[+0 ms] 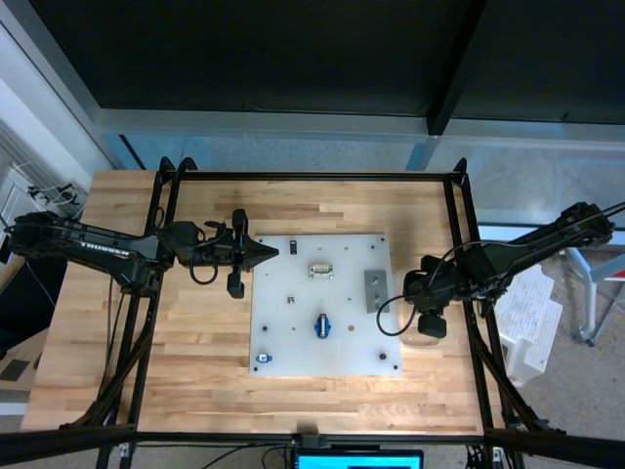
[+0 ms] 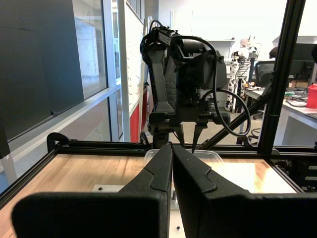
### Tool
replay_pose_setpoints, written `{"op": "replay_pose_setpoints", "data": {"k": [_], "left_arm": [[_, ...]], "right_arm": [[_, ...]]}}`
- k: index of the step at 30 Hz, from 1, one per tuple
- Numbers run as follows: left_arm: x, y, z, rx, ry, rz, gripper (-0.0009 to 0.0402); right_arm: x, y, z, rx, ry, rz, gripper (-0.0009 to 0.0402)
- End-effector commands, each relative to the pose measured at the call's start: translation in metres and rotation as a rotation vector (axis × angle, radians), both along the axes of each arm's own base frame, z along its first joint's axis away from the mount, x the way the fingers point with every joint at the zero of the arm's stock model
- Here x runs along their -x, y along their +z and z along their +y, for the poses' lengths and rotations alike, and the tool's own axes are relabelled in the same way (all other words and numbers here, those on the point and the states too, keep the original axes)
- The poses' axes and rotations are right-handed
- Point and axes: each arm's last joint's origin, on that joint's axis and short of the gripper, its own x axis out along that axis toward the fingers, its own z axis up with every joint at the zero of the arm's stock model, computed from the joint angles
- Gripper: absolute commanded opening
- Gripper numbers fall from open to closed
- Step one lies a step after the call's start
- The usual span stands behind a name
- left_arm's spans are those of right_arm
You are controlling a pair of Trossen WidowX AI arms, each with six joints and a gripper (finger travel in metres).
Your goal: Pick the 16mm cylinder and install on the taskboard
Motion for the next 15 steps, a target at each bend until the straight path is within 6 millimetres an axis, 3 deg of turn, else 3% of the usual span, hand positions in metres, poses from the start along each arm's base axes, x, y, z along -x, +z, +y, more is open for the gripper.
{"op": "replay_pose_setpoints", "data": {"k": [1,8,15], "left_arm": [[0.0,0.0,0.0,0.0,0.0,0.0,0.0],[0.0,0.0,0.0,0.0,0.0,0.0,0.0],[0.0,0.0,0.0,0.0,0.0,0.0,0.0]], "right_arm": [[0.006,-0.003,-0.001,0.019,-0.017,0.06,0.0138],[0.011,-0.009,-0.004,0.063,-0.039,0.105,0.0213],[0.013,-0.021,-0.003,0.068,-0.032,0.118,0.0229]]}}
